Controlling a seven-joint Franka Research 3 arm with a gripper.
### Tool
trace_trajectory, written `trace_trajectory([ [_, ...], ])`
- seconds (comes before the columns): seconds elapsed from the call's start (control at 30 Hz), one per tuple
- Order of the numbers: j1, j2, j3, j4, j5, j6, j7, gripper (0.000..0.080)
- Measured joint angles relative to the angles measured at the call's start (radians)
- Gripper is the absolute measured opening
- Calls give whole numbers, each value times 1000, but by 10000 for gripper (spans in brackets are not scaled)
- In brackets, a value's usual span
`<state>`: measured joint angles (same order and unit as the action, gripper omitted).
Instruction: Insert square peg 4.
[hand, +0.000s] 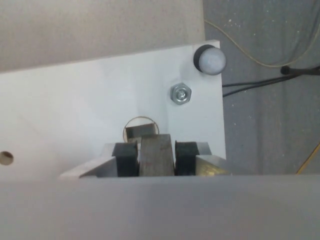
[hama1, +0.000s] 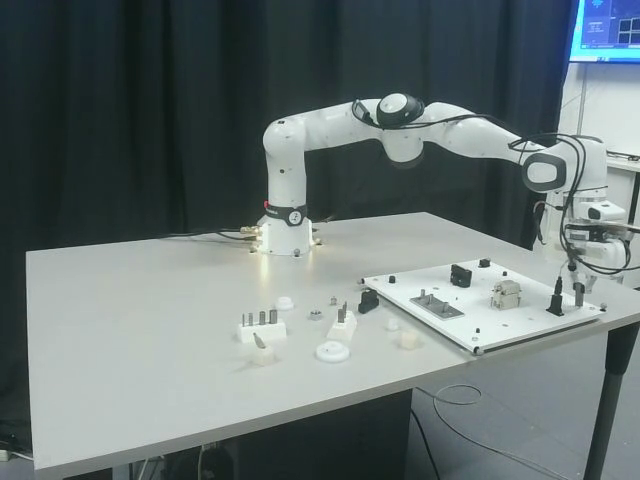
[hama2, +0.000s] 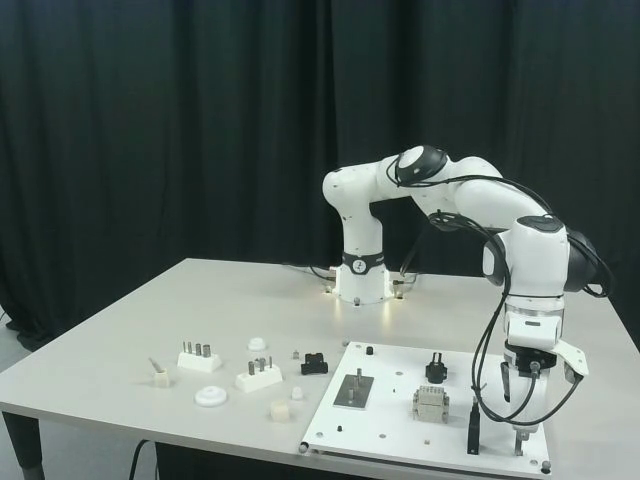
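In the wrist view my gripper (hand: 156, 149) is shut on a grey square peg (hand: 157, 162), held upright between the two black pads (hand: 126, 158). Just past the peg's tip, a hole (hand: 141, 130) shows in the white board (hand: 75, 110); whether the tip touches the board cannot be told. In the room views the gripper (hama1: 579, 290) (hama2: 522, 435) hangs low over the board's (hama1: 430, 285) (hama2: 385, 420) corner farthest from the arm's base, near the table's edge.
Beside the hole, a hex nut (hand: 181, 94) and a round knob (hand: 210, 59) sit on the board. A black post (hama1: 555, 302) stands next to the gripper. A connector block (hama2: 430, 404) and metal plate (hama2: 356, 390) occupy the board. White peg holders (hama1: 262, 325) lie on the table.
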<state>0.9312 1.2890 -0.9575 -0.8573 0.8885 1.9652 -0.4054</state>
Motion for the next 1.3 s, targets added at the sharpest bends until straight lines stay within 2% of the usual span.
trace_trajectory([
  [0.53,-9,0,21,5,-12,7,0,155],
  [1.3,-10,0,29,11,-31,7,-30,155],
])
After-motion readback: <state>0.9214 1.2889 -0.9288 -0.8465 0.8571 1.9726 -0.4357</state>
